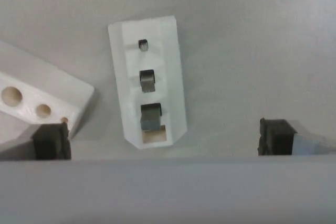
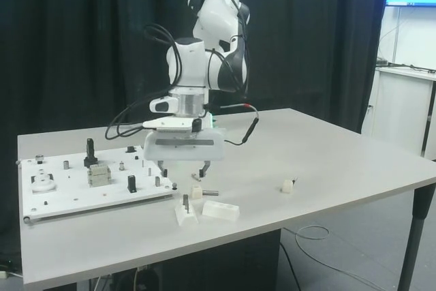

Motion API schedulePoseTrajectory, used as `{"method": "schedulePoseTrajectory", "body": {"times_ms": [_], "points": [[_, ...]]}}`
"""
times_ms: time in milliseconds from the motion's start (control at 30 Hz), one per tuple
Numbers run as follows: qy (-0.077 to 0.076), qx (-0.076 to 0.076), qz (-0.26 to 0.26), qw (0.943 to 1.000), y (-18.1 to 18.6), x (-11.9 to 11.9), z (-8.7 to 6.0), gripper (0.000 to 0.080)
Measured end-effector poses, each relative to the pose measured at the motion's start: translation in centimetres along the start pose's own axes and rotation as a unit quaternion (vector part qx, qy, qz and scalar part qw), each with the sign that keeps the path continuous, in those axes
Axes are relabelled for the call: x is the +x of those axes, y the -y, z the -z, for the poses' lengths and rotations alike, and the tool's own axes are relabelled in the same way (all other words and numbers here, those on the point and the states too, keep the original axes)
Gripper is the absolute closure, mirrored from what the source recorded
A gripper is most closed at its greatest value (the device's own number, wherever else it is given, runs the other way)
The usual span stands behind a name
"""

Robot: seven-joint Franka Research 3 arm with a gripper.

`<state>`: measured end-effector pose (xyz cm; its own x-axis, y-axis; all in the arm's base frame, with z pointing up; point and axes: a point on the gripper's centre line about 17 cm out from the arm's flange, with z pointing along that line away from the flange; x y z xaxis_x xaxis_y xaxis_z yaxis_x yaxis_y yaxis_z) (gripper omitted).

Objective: Pick square peg 3.

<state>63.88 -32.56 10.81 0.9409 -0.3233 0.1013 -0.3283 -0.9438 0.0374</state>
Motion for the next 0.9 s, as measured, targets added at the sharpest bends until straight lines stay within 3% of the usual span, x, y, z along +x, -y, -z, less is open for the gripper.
{"method": "schedulePoseTrajectory", "body": {"times_ms": [433, 900], "points": [[0.009, 0.007, 0.043, 0.999, 0.5, -0.3, -2.1, 0.0003], [0.02, -0.001, 0.054, 0.9983, -0.1, -0.2, -4.4, 0.0003]]}}
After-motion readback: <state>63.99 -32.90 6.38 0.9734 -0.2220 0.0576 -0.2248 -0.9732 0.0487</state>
